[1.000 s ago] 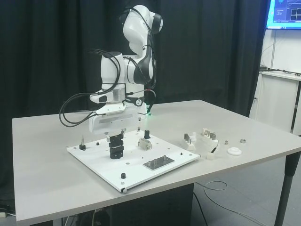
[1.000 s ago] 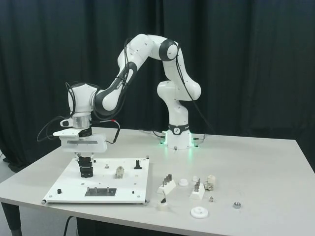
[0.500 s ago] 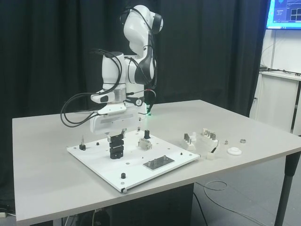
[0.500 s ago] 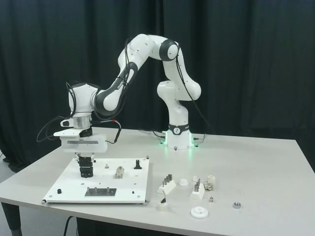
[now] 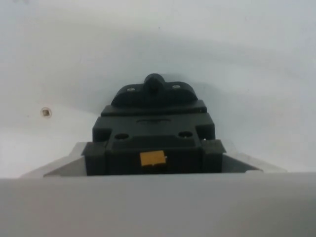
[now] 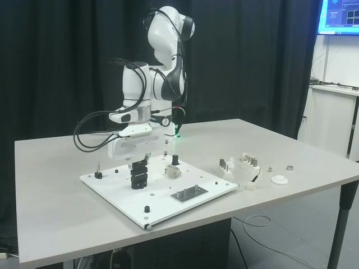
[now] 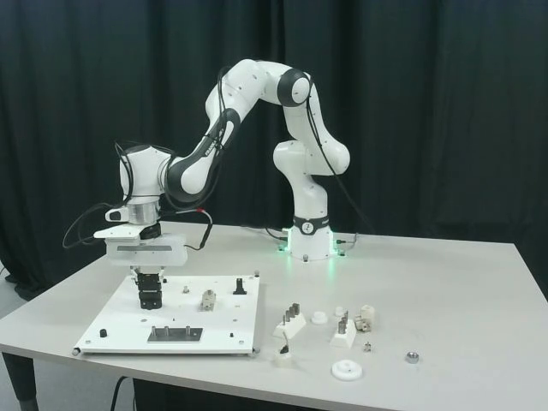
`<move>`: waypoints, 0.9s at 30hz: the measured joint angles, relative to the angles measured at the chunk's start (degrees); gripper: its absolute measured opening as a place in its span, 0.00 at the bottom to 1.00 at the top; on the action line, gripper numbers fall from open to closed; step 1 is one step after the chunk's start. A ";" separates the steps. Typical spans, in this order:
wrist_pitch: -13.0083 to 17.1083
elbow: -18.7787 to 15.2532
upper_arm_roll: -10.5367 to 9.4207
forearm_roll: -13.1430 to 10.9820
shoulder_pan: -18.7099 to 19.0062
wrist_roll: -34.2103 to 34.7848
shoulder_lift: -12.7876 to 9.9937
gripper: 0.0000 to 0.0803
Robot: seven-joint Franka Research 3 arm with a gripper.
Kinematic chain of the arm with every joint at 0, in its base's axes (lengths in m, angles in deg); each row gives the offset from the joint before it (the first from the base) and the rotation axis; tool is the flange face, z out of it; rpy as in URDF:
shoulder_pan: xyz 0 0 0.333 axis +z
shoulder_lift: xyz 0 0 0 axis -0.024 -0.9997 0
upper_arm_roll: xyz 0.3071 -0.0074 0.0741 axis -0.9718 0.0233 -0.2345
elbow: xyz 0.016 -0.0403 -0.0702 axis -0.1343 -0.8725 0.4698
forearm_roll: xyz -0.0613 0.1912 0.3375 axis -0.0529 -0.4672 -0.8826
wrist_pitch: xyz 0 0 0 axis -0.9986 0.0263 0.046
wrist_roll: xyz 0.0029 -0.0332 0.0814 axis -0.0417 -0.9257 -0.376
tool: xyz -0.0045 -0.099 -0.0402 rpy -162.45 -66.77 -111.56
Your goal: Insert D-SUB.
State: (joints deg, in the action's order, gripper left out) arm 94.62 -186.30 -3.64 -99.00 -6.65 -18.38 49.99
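The black D-SUB connector (image 6: pixel 138 179) (image 7: pixel 150 299) stands on the white board (image 6: pixel 185 207) (image 7: pixel 111 330), towards the board's left part. My gripper (image 6: pixel 140 163) (image 7: pixel 149 276) hangs straight over it, fingertips just at its top. In the wrist view the connector (image 5: pixel 153 128) fills the middle. A pale grey finger (image 5: pixel 64 167) shows at each of its two sides, and the gripper looks open. The wrist's own housing hides the connector's near end.
Also on the board are a black upright piece (image 6: pixel 174 159), a small pale block (image 6: pixel 172 171), a grey plate with pegs (image 6: pixel 189 193) and black knobs (image 6: pixel 147 208). To the board's right lie white holders (image 6: pixel 226 165), a white gear (image 6: pixel 279 180) and a ring (image 6: pixel 290 167).
The hand has risen a little above the connector. The connector has stayed where it was on the board.
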 joint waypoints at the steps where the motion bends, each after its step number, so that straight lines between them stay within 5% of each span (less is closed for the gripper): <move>1: 0.03 0.00 0.00 0.03 0.01 -0.11 -0.02 0.48; 27: 0.25 0.00 0.00 -0.05 0.08 0.45 -0.24 0.48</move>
State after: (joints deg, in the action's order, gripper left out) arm 94.88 -186.30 -3.64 -99.05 -6.57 -17.93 49.76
